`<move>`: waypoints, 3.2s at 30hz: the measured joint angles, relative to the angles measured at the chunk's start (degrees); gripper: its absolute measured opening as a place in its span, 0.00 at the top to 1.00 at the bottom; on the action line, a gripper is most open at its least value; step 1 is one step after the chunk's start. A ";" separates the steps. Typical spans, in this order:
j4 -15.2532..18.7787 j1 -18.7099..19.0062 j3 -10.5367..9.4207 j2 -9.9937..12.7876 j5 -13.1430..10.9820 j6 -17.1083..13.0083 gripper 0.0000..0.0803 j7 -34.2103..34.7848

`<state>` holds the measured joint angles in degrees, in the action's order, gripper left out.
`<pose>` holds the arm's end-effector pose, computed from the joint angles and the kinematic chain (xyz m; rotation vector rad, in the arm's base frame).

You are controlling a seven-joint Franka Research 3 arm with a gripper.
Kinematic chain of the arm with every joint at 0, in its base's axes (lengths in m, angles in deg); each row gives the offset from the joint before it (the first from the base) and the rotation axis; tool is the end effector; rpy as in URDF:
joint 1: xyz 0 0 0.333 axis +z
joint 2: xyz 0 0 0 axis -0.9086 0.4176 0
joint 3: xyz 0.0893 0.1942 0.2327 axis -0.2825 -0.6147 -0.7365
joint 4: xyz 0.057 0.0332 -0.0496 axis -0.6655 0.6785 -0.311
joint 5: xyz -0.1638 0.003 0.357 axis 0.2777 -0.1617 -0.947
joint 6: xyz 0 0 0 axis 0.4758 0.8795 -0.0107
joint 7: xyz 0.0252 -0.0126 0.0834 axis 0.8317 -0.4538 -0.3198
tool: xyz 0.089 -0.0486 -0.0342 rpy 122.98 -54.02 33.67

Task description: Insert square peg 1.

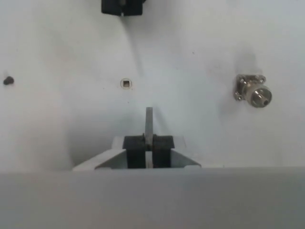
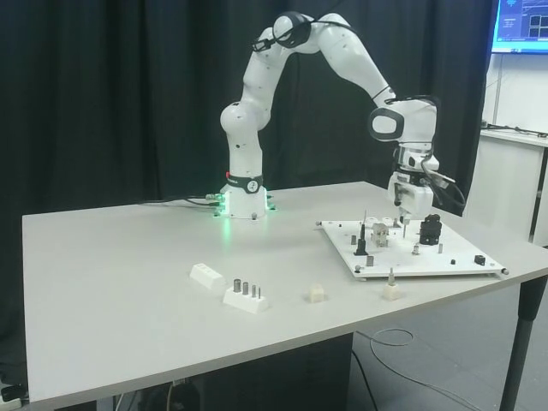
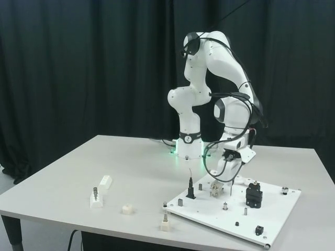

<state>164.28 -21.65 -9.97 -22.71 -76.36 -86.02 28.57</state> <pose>0.5201 0.2597 0.2604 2.9858 0.7226 0.0107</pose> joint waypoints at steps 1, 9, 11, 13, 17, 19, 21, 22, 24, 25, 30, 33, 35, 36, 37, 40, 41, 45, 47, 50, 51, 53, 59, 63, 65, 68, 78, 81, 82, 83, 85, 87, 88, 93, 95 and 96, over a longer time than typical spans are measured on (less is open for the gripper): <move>0.00 0.00 -0.06 0.15 -0.02 -0.17 0.97 0.00; 0.00 0.00 -0.77 1.13 -0.12 -0.89 0.97 0.00; 0.00 0.00 -0.99 1.30 -0.14 -0.96 0.97 0.04; 0.00 0.00 -1.23 1.46 -0.15 -0.99 0.97 0.10; 0.00 0.00 -1.66 1.67 -0.16 -0.99 0.97 0.26; 0.01 0.00 -1.85 1.74 -0.16 -0.99 0.97 0.45; 0.02 0.00 -1.99 1.79 -0.16 -0.99 0.97 0.66; 0.03 0.00 -2.05 1.82 -0.16 -0.99 0.97 0.75; 0.05 0.00 -2.15 1.87 -0.16 -0.99 0.97 0.81; 0.07 0.00 -2.19 1.91 -0.16 -0.99 0.97 0.81; 0.10 0.00 -2.28 2.01 -0.16 -1.02 0.97 0.89; 0.11 0.00 -2.28 2.00 -0.16 -1.02 0.97 1.02; 0.11 0.00 -2.28 2.00 -0.16 -1.02 0.97 1.23; 0.11 0.00 -2.28 2.00 -0.16 -1.03 0.97 1.37; 0.11 0.00 -2.29 2.00 -0.16 -1.03 0.97 1.48; 0.11 0.00 -2.29 2.00 -0.16 -1.07 0.97 1.54; 0.11 0.00 -2.29 2.00 -0.16 -1.09 0.97 1.57; 0.11 0.00 -2.30 2.00 -0.16 -1.20 0.97 1.97; 0.11 0.00 -2.30 2.00 -0.17 -1.32 0.97 2.06; 0.11 0.00 -2.31 2.01 -0.16 -1.46 0.97 2.09; 0.11 -0.01 -2.31 2.02 -0.16 -1.52 0.97 2.09; 0.11 -0.04 -2.31 2.04 -0.17 -1.58 0.97 2.09; 0.11 -0.17 -2.31 2.05 -0.16 -1.66 0.97 2.09; 0.11 -0.28 -2.31 2.05 -0.16 -1.69 0.97 2.09; 0.11 -0.34 -2.31 2.05 -0.16 -1.69 0.97 2.09; 0.11 -0.39 -2.31 2.05 -0.16 -1.70 0.97 2.09; 0.11 -0.44 -2.31 2.05 -0.15 -1.70 0.97 2.09; 0.11 -0.44 -2.31 2.05 -0.14 -1.66 0.97 2.09; 0.11 -0.44 -2.31 2.04 -0.14 -1.65 0.97 2.08; 0.11 -0.44 -2.31 2.04 -0.14 -1.64 0.97 2.08; 0.11 -0.44 -2.31 2.04 -0.13 -1.60 0.97 2.08; 0.11 -0.44 -2.31 2.03 -0.11 -1.57 0.97 2.08; 0.11 -0.44 -2.31 2.03 -0.11 -1.55 0.97 2.08; 0.11 -0.44 -2.31 2.01 -0.09 -1.42 0.97 2.08; 0.11 -0.44 -2.31 2.01 -0.09 -1.41 0.97 2.08; 0.11 -0.44 -2.31 2.01 -0.09 -1.41 0.97 2.08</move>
<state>164.39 -22.08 -12.28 -20.71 -76.45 -87.43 30.65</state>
